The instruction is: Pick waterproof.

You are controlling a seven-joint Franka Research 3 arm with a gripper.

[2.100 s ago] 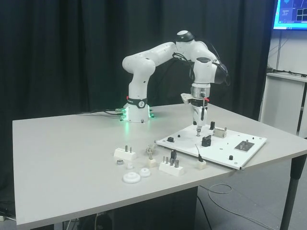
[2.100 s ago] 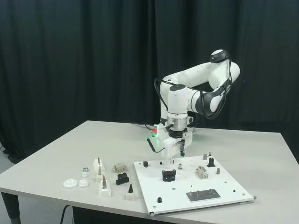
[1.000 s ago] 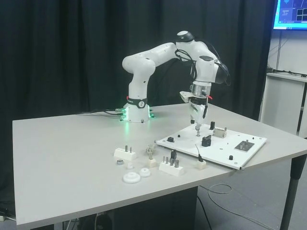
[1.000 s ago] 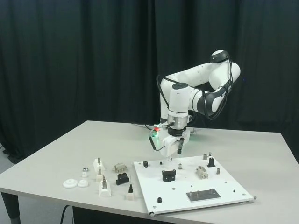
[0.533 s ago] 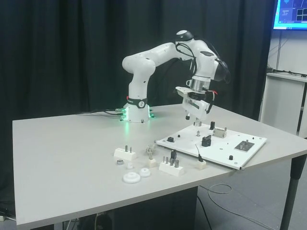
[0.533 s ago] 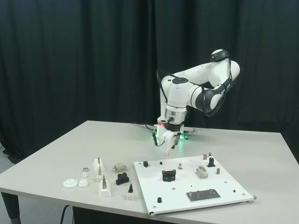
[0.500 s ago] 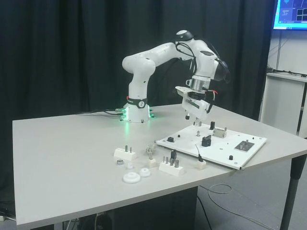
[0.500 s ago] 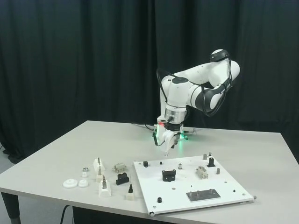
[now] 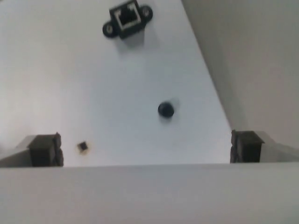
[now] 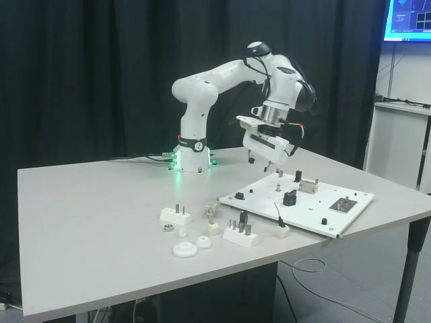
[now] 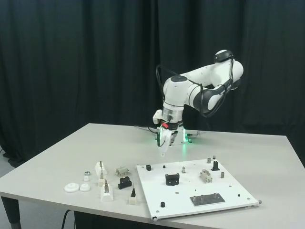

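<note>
My gripper (image 9: pixel 145 148) is open, its two black fingertips far apart with nothing between them. It hangs tilted above the far left corner of the white board (image 10: pixel 350 192), as the first room view (image 10: pixel 264 165) and the second room view (image 11: pixel 163 151) show. Under it in the wrist view lie a black round knob (image 9: pixel 165 110), a black socket (image 9: pixel 127 16) and a tiny black square (image 9: pixel 83 147), all on the board (image 9: pixel 56 84). Which part is the waterproof one I cannot tell.
On the board stand a small grey peg (image 10: pixel 278 185), black blocks (image 10: pixel 290 197) and a grey plate (image 10: pixel 343 204). Left of the board, white stands with parts (image 10: pixel 242 232) and white gears (image 10: pixel 183 250) sit on the grey table (image 10: pixel 87 208).
The gripper has risen from the small grey peg on the board, tilted, and swung toward the board's far left corner. Nothing came up with it.
</note>
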